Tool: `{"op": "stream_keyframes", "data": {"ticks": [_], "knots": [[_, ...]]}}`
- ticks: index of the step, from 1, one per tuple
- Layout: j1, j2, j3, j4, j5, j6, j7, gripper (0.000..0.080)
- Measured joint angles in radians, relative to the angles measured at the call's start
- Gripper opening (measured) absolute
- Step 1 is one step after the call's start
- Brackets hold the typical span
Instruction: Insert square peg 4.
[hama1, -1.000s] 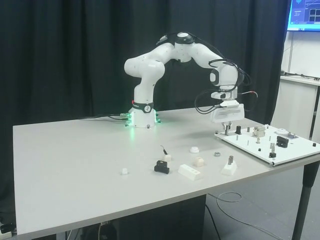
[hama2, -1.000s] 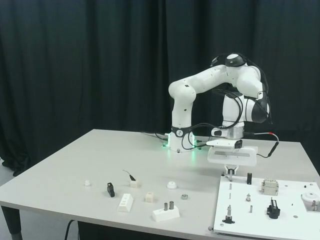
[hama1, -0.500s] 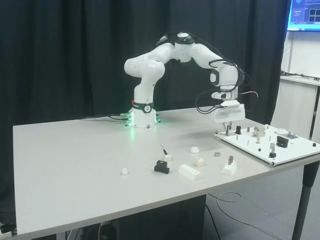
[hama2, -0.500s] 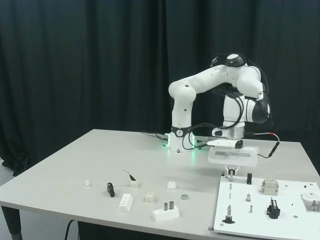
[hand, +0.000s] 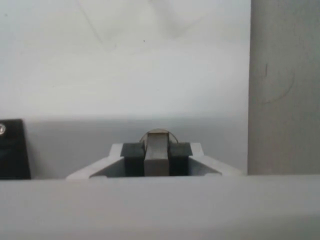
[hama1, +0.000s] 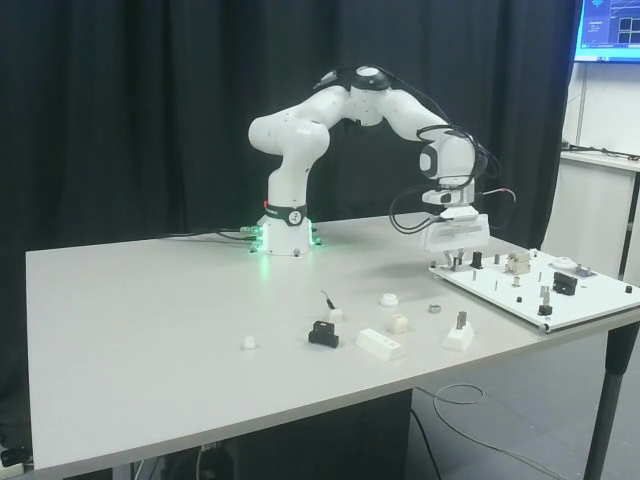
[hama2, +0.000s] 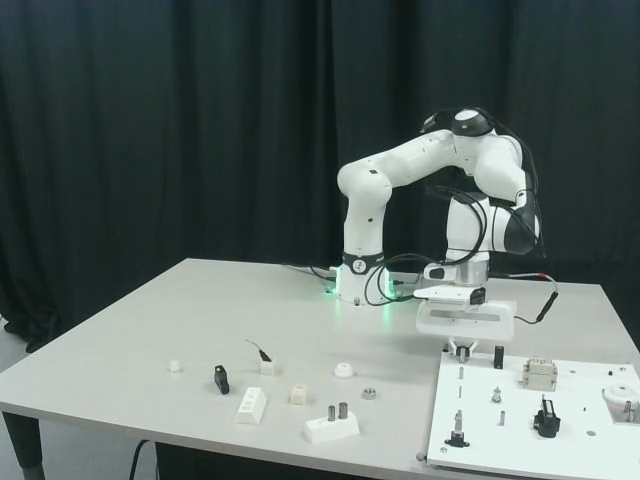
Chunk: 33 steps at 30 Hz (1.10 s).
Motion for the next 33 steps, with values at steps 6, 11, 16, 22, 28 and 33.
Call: {"op": "stream_keyframes", "data": {"ticks": [6,11,16,22,28,33], "knots": [[-0.003,0.0,0.008,0.0,0.01,0.019,0.004,0.0099],[-0.003,0.0,-0.002,0.001,0.01,0.019,0.004,0.0355],[0.0,-0.003,-0.034,0.0,0.001,0.01,0.004,0.0355],[0.005,-0.004,-0.093,-0.001,-0.042,-0.034,0.004,0.0774],[0.006,-0.004,-0.155,-0.001,-0.083,-0.09,0.004,0.0793],[0.006,-0.004,-0.198,0.0,-0.104,-0.131,0.004,0.0799]]}}
